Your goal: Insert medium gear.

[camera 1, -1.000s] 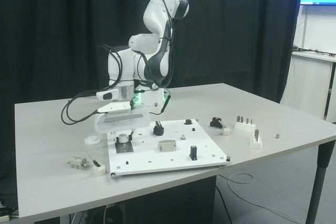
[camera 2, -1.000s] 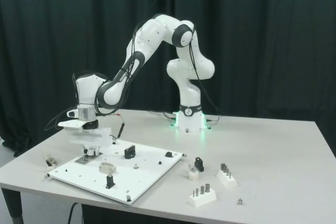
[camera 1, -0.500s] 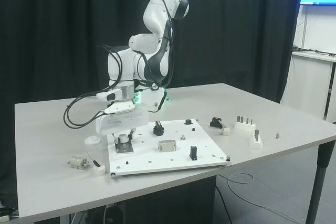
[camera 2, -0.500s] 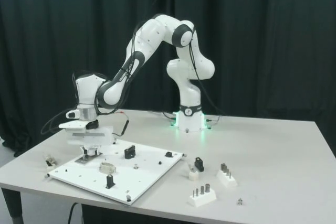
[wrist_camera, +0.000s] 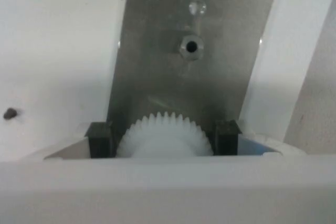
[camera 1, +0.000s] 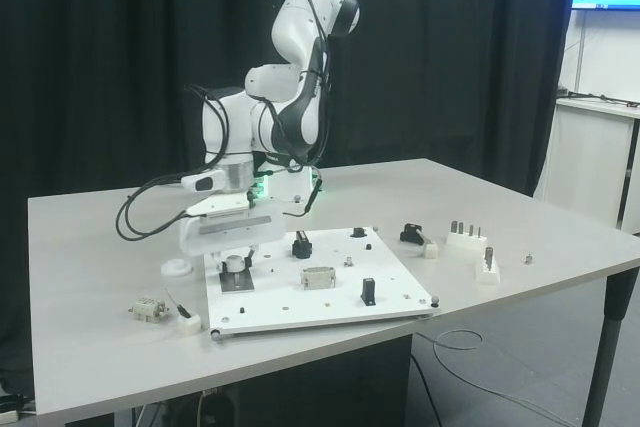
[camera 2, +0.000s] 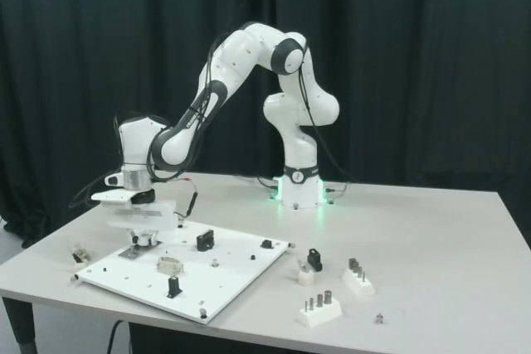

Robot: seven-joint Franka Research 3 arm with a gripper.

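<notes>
Black curtains back a grey table (camera 1: 480,202) carrying a white board (camera 1: 330,302), over whose grey metal plate (wrist_camera: 194,77) the tool (wrist_camera: 165,140) hangs, clenched on the gear (wrist_camera: 164,135) between its two black fingers (wrist_camera: 100,139). Judged progress: pickup is done and the gear sits low over the plate, just beside a small bored post (wrist_camera: 190,47); seating it and letting go are left. Gear is white, finely toothed, teeth intact where visible, its lower half hidden behind the tool body.

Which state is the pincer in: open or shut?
Shut on the white gear: both black fingers press its toothed sides above the grey plate.
</notes>
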